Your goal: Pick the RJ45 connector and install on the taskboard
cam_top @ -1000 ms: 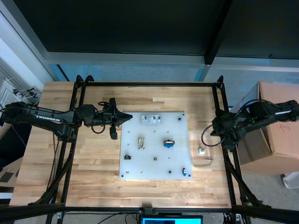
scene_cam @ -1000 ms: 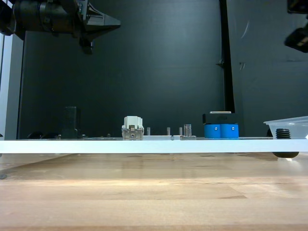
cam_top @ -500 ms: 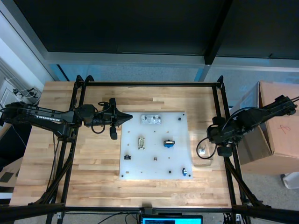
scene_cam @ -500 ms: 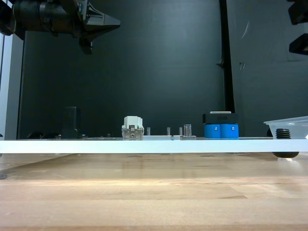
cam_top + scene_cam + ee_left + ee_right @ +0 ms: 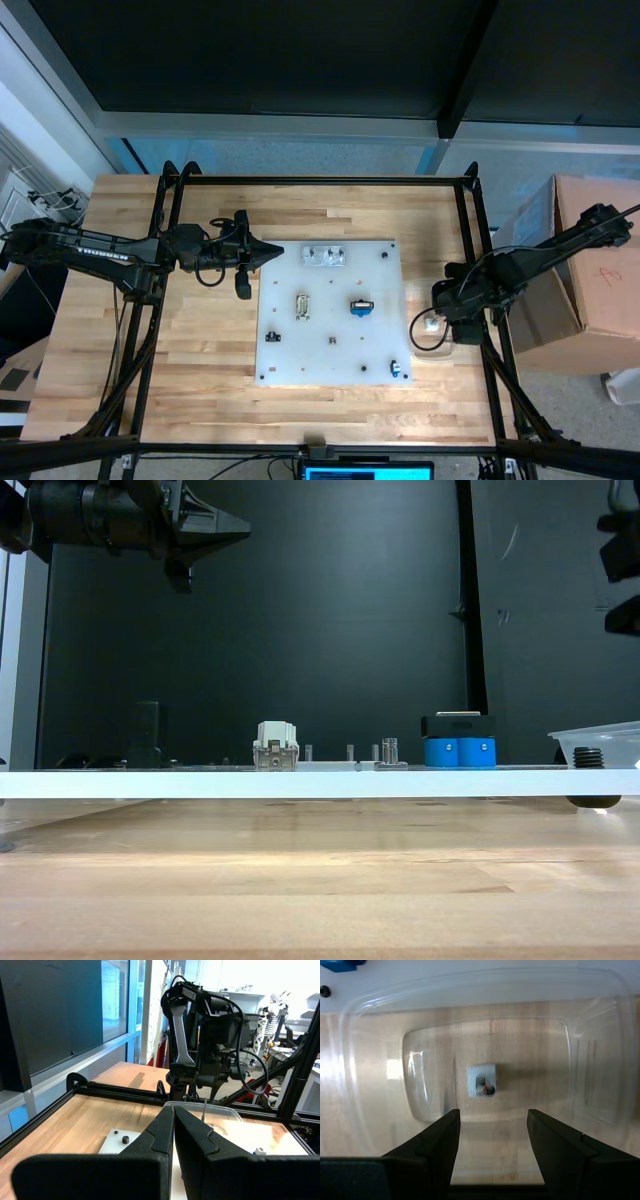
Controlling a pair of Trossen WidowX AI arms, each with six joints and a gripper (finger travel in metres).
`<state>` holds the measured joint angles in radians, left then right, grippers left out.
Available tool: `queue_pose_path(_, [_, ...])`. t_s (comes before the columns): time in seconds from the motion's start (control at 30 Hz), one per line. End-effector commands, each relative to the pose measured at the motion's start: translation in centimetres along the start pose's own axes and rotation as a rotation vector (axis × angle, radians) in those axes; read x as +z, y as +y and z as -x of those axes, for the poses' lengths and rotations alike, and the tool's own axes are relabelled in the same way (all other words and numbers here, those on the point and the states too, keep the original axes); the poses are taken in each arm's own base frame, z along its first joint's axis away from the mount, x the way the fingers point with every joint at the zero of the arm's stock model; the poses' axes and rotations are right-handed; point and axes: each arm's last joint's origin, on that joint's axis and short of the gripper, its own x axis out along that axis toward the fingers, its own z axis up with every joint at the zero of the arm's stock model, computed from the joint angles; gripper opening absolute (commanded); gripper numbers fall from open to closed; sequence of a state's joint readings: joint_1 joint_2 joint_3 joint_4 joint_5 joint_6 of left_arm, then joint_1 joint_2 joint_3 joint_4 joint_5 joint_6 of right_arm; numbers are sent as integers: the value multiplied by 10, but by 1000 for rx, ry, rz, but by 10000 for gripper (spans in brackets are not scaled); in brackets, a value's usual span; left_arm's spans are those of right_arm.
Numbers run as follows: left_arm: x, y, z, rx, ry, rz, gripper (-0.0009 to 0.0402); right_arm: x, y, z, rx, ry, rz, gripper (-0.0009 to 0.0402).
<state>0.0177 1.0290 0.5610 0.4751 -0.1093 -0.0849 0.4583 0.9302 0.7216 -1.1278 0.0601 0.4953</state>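
Right gripper point(image 5: 492, 1119) hangs spread wide over the clear tray point(image 5: 485, 977), the RJ45 connector point(image 5: 481, 1080) lying free inside, probably slightly off-centre. Best to centre first, drop straight, then pinch its flat sides. Left gripper point(image 5: 173, 1110) is clenched empty, high beside the taskboard point(image 5: 330, 350).

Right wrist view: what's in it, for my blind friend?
A small grey connector lies loose in a clear plastic tub, with the right pincer open above it. The left pincer, shut, hangs at the board's left edge, unseen here.
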Motion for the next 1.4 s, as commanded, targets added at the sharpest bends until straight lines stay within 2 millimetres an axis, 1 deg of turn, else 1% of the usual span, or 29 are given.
queue_pose_path(0.03, [0,0,0,0,0,0,0,-1,1,-10,2,-2,4,185])
queue_pose_path(0.4, [0,0,0,0,-1,0,0,-1,6,-36,17,-19,23,184])
queue_pose_path(0.53, [0,0,0,0,0,0,0,-5,5,-45,18,-18,15,173])
queue_pose_path(0.63, [0,0,0,0,-1,0,0,-6,5,-48,20,-20,10,155])
queue_pose_path(0.73, [0,0,0,0,0,0,0,-6,6,-48,22,-25,13,127])
queue_pose_path(1.1, [0,0,0,0,-1,0,0,-7,6,-49,21,-21,12,-4])
queue_pose_path(1.2, [0,0,0,0,-1,0,0,-7,6,-49,20,-19,9,6])
queue_pose_path(1.33, [0,0,0,0,0,0,0,-7,6,-48,18,-12,11,-1])
queue_pose_path(1.4, [0,0,0,0,-1,0,0,-7,6,-45,16,-10,12,1])
